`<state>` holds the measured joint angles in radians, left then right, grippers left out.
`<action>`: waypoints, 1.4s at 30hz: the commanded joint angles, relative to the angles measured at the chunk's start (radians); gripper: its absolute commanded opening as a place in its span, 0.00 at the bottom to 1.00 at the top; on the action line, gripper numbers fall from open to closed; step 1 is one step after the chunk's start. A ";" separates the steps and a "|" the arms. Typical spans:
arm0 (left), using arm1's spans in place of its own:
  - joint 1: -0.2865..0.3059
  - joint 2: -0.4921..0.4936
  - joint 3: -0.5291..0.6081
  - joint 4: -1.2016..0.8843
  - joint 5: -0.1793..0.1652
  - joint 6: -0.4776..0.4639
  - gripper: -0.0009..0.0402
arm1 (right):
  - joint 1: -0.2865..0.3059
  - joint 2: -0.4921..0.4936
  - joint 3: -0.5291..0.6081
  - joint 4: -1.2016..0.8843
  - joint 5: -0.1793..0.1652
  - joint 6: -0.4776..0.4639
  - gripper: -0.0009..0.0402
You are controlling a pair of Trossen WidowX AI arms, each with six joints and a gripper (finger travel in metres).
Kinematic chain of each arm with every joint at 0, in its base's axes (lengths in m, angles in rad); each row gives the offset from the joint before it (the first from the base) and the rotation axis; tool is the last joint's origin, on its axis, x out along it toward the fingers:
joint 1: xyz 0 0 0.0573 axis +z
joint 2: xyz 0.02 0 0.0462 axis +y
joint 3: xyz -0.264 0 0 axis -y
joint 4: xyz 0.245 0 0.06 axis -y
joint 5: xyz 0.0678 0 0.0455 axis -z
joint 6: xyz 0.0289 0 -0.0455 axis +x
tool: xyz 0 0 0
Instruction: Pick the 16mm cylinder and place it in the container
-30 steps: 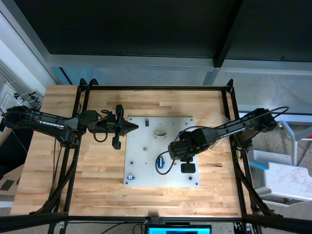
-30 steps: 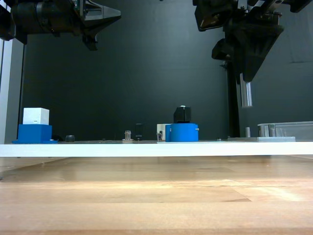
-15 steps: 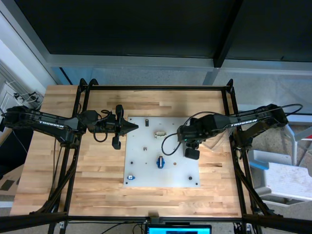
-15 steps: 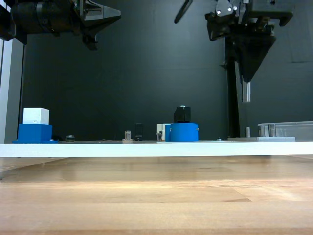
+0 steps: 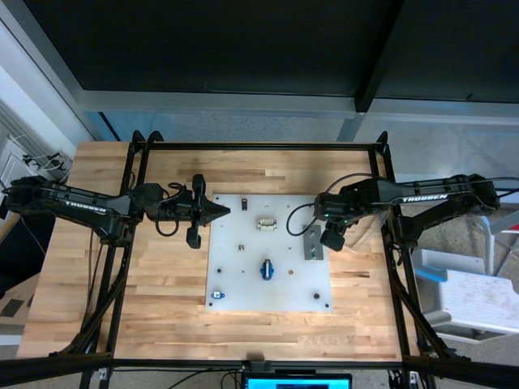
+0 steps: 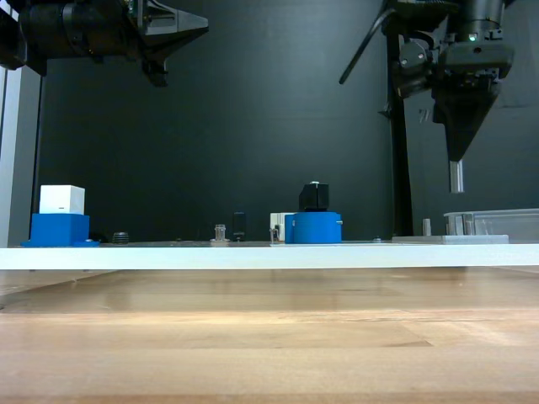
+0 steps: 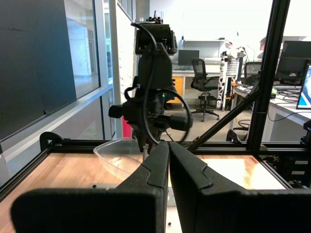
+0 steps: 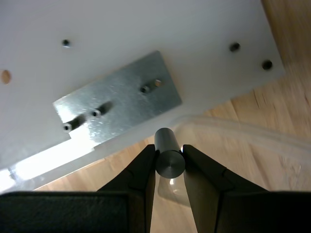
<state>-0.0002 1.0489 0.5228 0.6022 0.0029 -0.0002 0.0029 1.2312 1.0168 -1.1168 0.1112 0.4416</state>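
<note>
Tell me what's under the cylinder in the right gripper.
Held in the right gripper, the 16mm cylinder hangs over the container's clear rim beside the white board; table shows through. The spot straight below is covered. The left gripper hovers over the board's left edge.

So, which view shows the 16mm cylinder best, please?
Right wrist view: the 16mm cylinder close-up, clamped in the right pincer by the container rim. Low view gives its profile; high view hides it; left wrist, too distant. Left pincer parked shut at the board's left edge.
</note>
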 commanded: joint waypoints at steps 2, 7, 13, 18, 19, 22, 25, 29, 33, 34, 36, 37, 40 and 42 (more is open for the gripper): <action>0.000 0.000 0.000 0.000 0.000 0.000 0.02 | -0.038 -0.037 -0.053 0.001 -0.003 0.037 0.10; 0.000 0.000 0.000 0.000 0.000 0.000 0.02 | -0.073 -0.057 -0.103 0.015 -0.008 0.061 0.10; 0.000 0.000 0.000 0.000 0.000 0.000 0.02 | -0.111 -0.060 -0.138 0.029 -0.092 0.066 0.10; 0.000 0.000 0.000 0.000 0.000 0.000 0.02 | -0.131 -0.060 -0.155 0.031 -0.104 0.063 0.10; 0.000 0.000 0.000 0.000 0.000 0.000 0.02 | -0.135 -0.060 -0.160 0.034 -0.105 0.063 0.10; 0.000 0.000 0.000 0.000 0.000 0.000 0.02 | -0.139 -0.060 -0.180 0.054 -0.106 0.064 0.10; 0.000 0.000 0.000 0.000 0.000 0.000 0.02 | -0.139 -0.060 -0.194 0.076 -0.113 0.064 0.10; 0.000 0.000 0.000 0.000 0.000 0.000 0.02 | -0.139 -0.060 -0.207 0.105 -0.112 0.067 0.10; 0.000 0.000 0.000 0.000 0.000 0.000 0.02 | -0.141 -0.060 -0.220 0.124 -0.112 0.068 0.10; 0.000 0.000 0.000 0.000 0.000 0.000 0.02 | -0.142 -0.060 -0.226 0.135 -0.113 0.071 0.10; 0.000 0.000 0.000 0.000 0.000 0.000 0.02 | -0.143 -0.060 -0.239 0.156 -0.113 0.076 0.10; 0.000 0.000 0.000 0.000 0.000 0.000 0.02 | -0.143 -0.060 -0.246 0.166 -0.112 0.075 0.10; 0.000 0.000 0.000 0.000 0.000 0.000 0.02 | -0.143 -0.060 -0.262 0.182 -0.111 0.076 0.10; 0.000 0.000 0.000 0.000 0.000 0.000 0.02 | -0.143 -0.060 -0.266 0.183 -0.104 0.076 0.10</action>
<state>-0.0002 1.0489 0.5224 0.6022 0.0029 -0.0002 -0.1402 1.1706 0.7528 -0.9333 -0.0002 0.5163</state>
